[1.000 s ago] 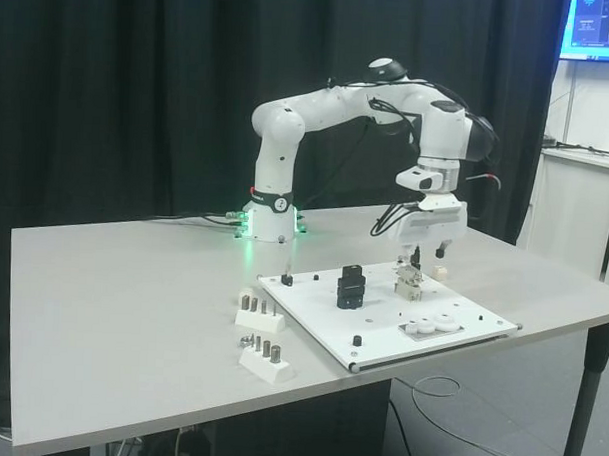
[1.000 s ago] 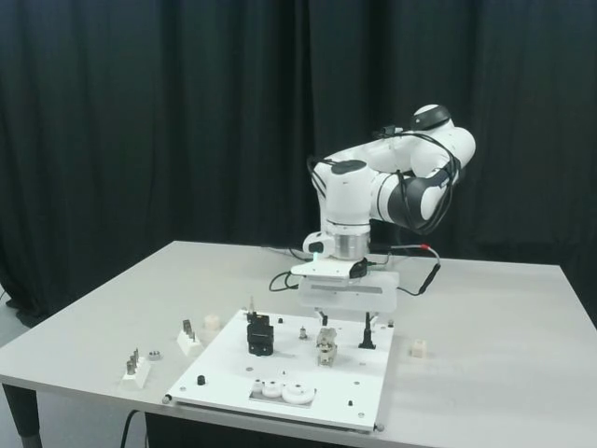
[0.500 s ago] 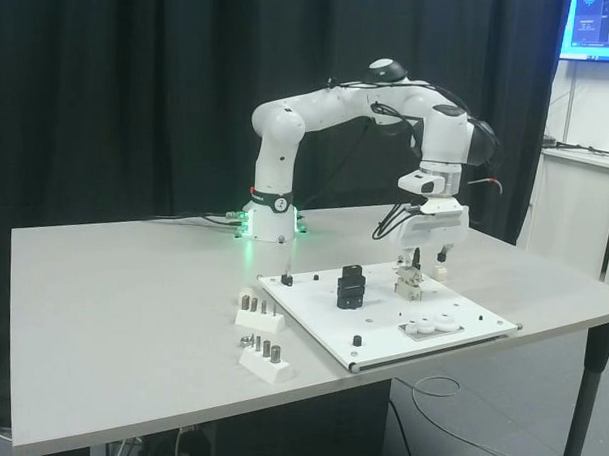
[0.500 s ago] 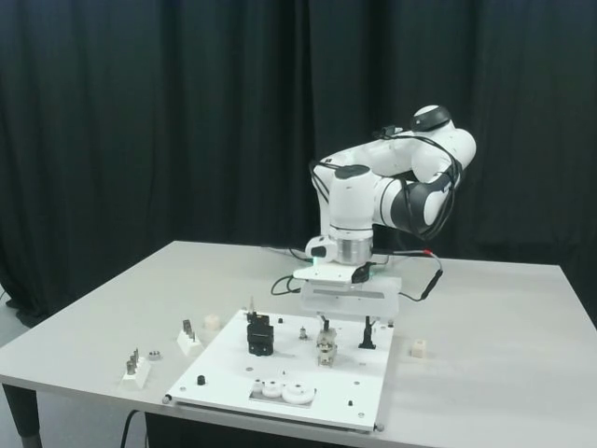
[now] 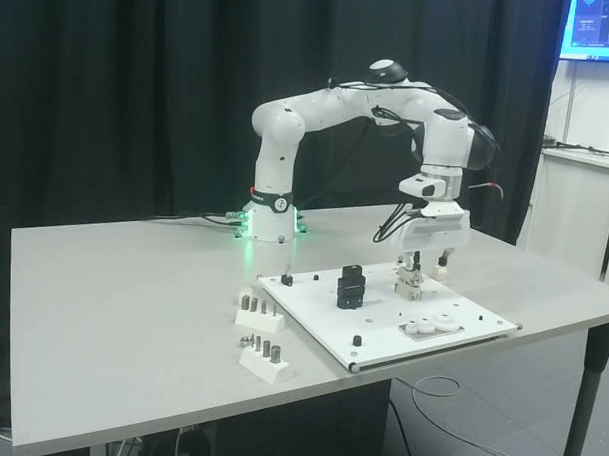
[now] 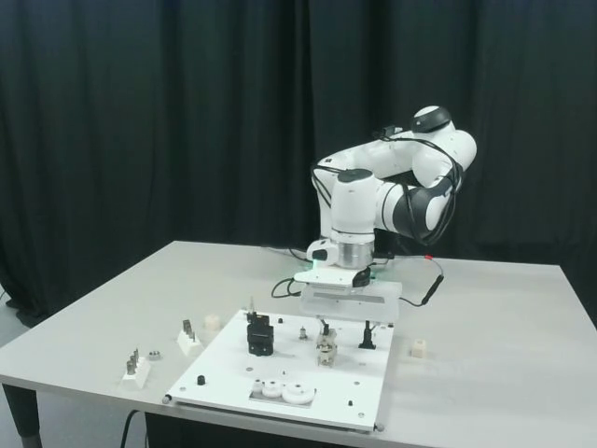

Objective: Insert waterproof.

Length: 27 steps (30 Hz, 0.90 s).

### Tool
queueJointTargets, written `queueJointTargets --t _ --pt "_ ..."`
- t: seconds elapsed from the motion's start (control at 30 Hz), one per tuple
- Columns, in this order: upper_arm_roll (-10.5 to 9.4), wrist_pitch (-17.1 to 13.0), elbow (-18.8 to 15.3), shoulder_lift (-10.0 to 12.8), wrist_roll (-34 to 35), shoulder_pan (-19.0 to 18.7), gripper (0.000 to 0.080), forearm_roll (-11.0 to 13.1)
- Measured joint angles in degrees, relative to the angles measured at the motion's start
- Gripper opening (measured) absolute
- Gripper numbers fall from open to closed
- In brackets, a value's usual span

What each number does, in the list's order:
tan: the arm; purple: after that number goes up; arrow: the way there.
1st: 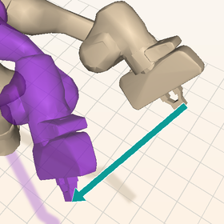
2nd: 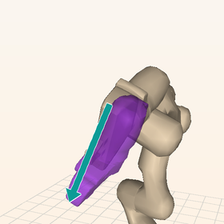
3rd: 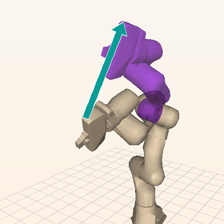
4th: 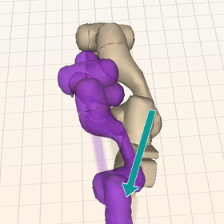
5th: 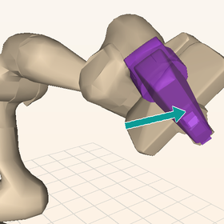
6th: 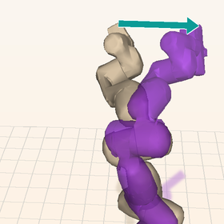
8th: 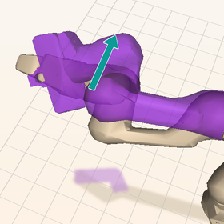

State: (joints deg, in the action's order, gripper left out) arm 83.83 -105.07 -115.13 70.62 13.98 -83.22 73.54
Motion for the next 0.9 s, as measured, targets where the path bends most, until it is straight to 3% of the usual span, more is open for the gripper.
queueJointTargets --t 0.9 --pt "-0.21 -0.3 -0.1 0.0 -0.1 -1.1 0.0800 -0.3"
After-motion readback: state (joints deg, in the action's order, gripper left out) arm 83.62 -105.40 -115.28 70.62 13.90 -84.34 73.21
